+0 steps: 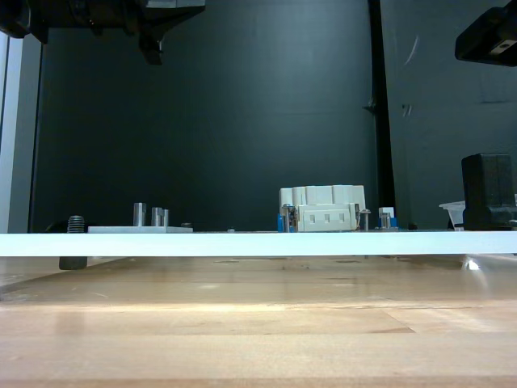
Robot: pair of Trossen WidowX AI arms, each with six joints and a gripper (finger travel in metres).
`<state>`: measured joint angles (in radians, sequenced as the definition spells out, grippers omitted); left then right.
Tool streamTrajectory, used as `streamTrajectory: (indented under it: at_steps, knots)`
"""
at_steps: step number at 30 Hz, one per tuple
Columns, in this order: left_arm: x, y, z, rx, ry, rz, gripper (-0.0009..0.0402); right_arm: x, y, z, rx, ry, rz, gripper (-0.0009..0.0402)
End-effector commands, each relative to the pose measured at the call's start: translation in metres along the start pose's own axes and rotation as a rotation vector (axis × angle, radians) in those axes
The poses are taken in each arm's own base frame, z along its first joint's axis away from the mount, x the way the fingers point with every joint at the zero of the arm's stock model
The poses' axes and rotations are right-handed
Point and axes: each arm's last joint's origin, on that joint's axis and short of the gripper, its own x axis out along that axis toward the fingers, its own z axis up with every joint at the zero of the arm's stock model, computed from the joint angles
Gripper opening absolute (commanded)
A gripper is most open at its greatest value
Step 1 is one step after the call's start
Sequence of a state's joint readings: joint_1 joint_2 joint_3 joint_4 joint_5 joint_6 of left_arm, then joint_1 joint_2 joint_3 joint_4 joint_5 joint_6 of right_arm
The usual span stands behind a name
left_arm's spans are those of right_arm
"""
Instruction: Pick the 16mm bar and install on taskboard
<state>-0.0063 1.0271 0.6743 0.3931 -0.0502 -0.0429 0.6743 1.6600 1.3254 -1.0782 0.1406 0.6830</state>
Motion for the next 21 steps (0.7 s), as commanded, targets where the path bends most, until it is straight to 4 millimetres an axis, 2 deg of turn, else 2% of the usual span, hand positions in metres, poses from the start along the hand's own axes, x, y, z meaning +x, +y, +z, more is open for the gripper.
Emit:
streamTrajectory:
  at_steps: [1, 11, 21]
  knots:
    - [0.000, 0.000, 0.000, 0.000, 0.000, 0.000, 0.0000, 0.000, 0.001, -0.001, -0.003, 0.000, -0.001, 0.0008]
    - [0.000, 0.000, 0.000, 0.000, 0.000, 0.000, 0.0000, 0.001, 0.001, -0.002, -0.009, 0.000, -0.002, 0.0008]
    - [0.000, 0.000, 0.000, 0.000, 0.000, 0.000, 0.0000, 0.014, 0.002, -0.006, -0.018, -0.003, -0.023, 0.0008]
